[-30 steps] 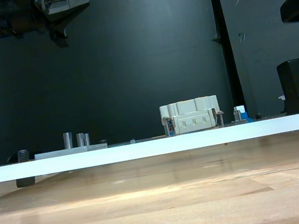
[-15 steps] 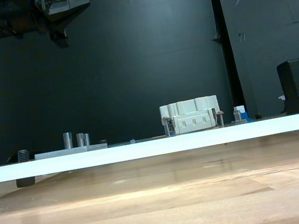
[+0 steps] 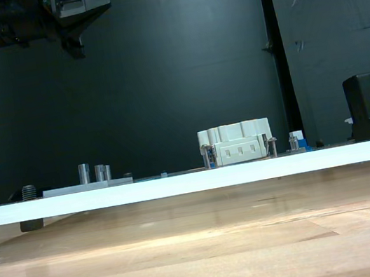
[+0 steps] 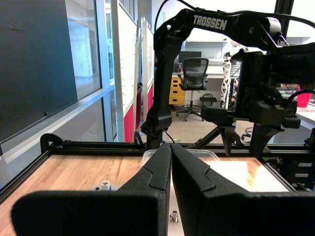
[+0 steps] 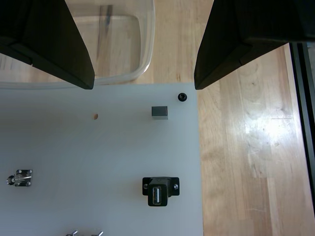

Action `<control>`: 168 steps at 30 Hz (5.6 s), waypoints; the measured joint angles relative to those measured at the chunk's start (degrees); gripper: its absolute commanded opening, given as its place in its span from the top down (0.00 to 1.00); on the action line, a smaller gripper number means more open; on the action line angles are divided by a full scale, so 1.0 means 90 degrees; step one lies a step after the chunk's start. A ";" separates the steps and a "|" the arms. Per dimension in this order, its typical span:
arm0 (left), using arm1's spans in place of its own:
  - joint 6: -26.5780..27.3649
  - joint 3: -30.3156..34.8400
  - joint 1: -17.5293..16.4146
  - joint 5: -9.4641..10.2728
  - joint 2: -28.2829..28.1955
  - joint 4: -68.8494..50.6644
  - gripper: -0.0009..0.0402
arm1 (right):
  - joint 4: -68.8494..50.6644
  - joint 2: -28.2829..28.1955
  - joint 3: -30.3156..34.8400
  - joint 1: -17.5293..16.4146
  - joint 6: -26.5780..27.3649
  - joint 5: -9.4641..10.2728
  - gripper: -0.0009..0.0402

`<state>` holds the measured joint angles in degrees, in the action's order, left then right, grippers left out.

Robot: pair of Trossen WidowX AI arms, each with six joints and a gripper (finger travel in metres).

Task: Pick the 16mm bar and install on taskboard

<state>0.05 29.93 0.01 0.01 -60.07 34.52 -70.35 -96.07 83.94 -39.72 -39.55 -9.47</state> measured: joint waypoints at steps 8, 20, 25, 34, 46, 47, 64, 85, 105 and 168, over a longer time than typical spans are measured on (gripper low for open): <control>0.0000 0.0000 0.0000 0.0000 0.0000 0.0000 0.98 | 0.0002 0.0000 -0.0007 0.0000 -0.0027 0.0000 0.29; 0.0002 0.0000 0.0000 0.0002 0.0000 0.0000 0.98 | 0.0005 0.0000 -0.0012 0.0000 -0.0029 0.0002 0.29; 0.0000 0.0000 0.0000 0.0000 0.0000 0.0000 0.98 | 0.0007 0.0000 -0.0012 0.0000 -0.0029 0.0002 0.29; 0.0002 0.0000 0.0000 0.0000 0.0000 0.0000 0.98 | 0.0010 0.0000 -0.0015 -0.0002 -0.0029 0.0000 0.29; 0.0002 0.0002 0.0000 0.0000 0.0000 0.0000 0.98 | 0.0012 0.0000 -0.0015 -0.0002 -0.0029 0.0002 0.29; 0.0000 0.0000 0.0000 0.0002 0.0000 0.0000 0.98 | 0.0012 0.0000 -0.0015 -0.0002 -0.0029 0.0002 0.29; 0.0002 0.0002 0.0000 0.0002 0.0000 0.0000 0.98 | 0.0034 0.0000 -0.0015 -0.0002 -0.0029 0.0002 0.29; 0.0002 0.0000 0.0000 0.0002 0.0000 0.0000 0.98 | 0.0034 0.0000 -0.0015 -0.0005 -0.0032 0.0002 0.29; 0.0002 0.0002 0.0000 0.0002 0.0000 0.0002 0.98 | 0.0034 0.0000 -0.0015 -0.0005 -0.0032 0.0005 0.29; 0.0000 0.0002 0.0000 0.0000 0.0000 0.0002 0.98 | 0.1061 0.0981 -0.0027 0.2705 0.2817 0.0168 0.98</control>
<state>0.05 29.95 0.01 0.01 -60.07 34.54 -60.80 -87.24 83.70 -15.38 -14.20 -7.97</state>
